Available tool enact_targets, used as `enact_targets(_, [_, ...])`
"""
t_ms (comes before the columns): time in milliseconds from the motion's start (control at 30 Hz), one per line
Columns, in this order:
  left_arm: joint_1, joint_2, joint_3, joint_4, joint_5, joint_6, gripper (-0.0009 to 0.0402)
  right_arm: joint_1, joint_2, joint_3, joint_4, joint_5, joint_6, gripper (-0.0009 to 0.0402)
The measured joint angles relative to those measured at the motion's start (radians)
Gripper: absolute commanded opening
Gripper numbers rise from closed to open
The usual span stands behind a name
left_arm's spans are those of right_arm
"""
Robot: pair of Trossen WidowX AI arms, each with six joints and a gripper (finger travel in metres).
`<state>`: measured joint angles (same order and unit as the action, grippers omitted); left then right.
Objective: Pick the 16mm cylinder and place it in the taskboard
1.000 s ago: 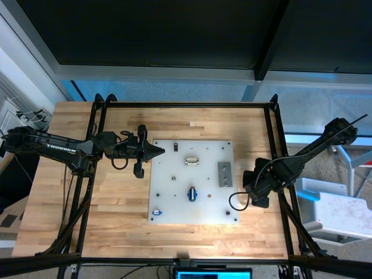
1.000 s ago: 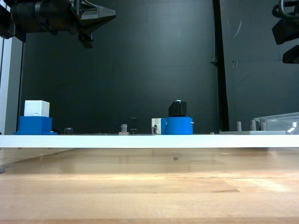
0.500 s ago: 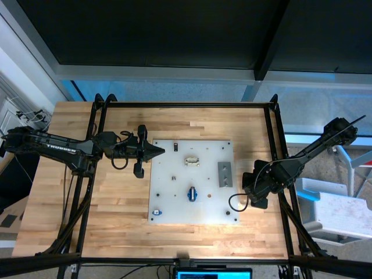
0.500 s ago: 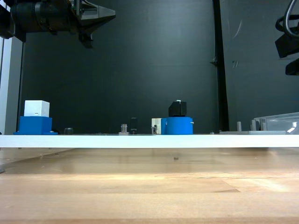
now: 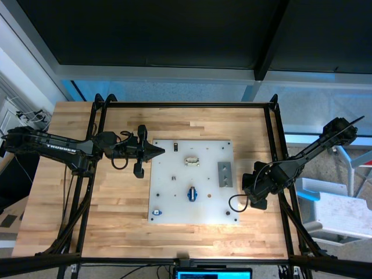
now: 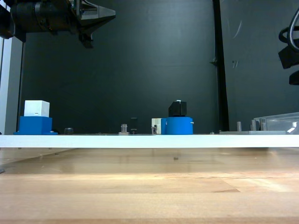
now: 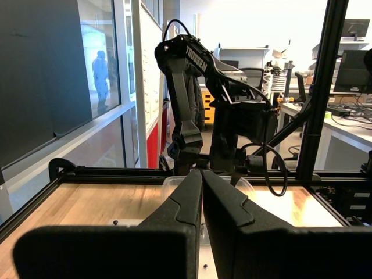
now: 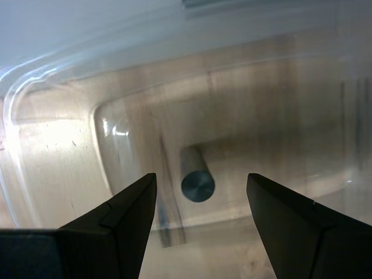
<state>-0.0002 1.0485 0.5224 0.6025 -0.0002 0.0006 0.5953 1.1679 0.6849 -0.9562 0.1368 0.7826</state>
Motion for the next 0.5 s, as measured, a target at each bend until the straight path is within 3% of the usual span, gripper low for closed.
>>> enact_targets(500, [0.000,0.000,0.000,0.000,0.000,0.000,0.0000,0.000,0.007,-0.057,0.075,0.001,0.024,0.0215])
